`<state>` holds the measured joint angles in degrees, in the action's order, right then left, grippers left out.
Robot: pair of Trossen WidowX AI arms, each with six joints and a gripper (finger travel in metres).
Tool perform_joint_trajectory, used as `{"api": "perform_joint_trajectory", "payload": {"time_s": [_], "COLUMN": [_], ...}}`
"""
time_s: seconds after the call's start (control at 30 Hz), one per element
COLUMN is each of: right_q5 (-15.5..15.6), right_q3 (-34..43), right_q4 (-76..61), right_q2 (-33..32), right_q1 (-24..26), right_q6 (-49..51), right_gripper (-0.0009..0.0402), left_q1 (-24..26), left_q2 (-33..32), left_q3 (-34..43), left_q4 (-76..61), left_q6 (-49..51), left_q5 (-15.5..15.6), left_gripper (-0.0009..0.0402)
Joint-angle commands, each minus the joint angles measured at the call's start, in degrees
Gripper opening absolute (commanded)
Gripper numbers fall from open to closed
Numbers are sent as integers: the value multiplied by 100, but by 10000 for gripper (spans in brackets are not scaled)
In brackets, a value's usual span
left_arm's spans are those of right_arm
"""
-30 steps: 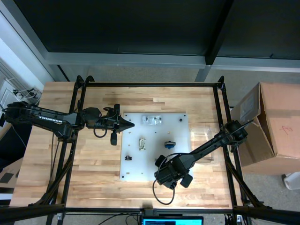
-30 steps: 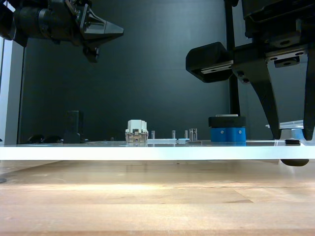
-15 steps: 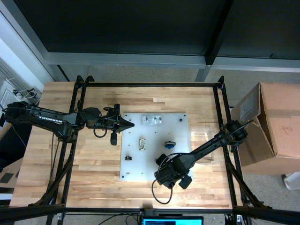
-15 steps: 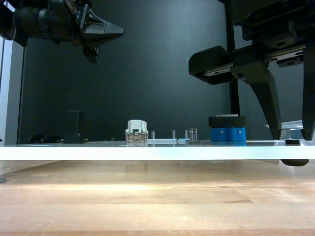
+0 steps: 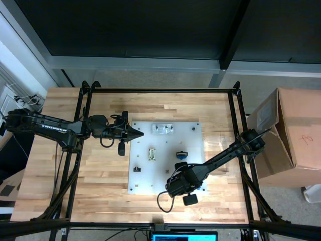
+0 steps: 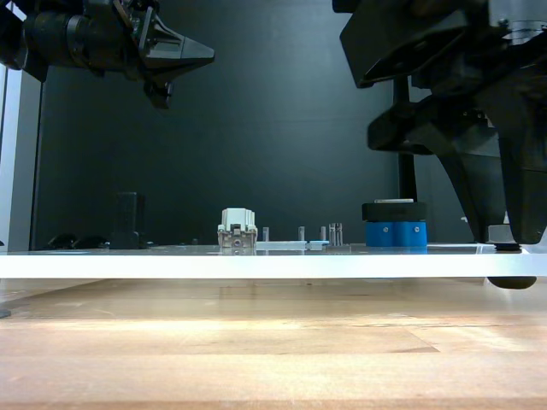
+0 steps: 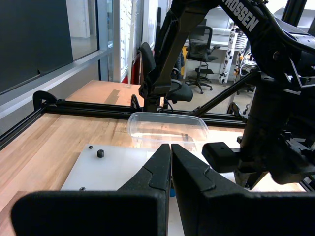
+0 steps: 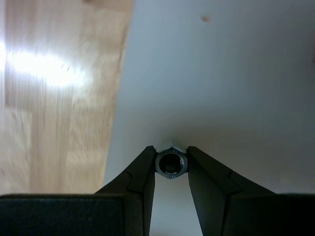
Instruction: Pick the M12 nut and place it on its threads and fasten
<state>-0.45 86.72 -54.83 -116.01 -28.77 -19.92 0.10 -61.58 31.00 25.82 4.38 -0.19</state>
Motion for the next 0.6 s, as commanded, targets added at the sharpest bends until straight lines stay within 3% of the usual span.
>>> {"api": "perform_joint_trajectory", "payload": {"time_s": [0.03, 0.2, 0.6], "right_q5": [-2, -20, -157], "right_q3": [-2, -2, -2], "right_q4": [4, 9, 15], "right_q2": [-11, -11, -2], "right_q1": [2, 4, 17], "right_q6": [-643, -1749, -5460], "right_gripper": [0, 0, 0], "left_q1": [-2, 0, -2], "left_q2": [-2, -2, -2], "left_q3": [0, 0, 0], "left_q4": [0, 0, 2], "left_q6": [-2, 0, 0], "left_q5": [0, 0, 0], "left_gripper": [0, 0, 0]}}
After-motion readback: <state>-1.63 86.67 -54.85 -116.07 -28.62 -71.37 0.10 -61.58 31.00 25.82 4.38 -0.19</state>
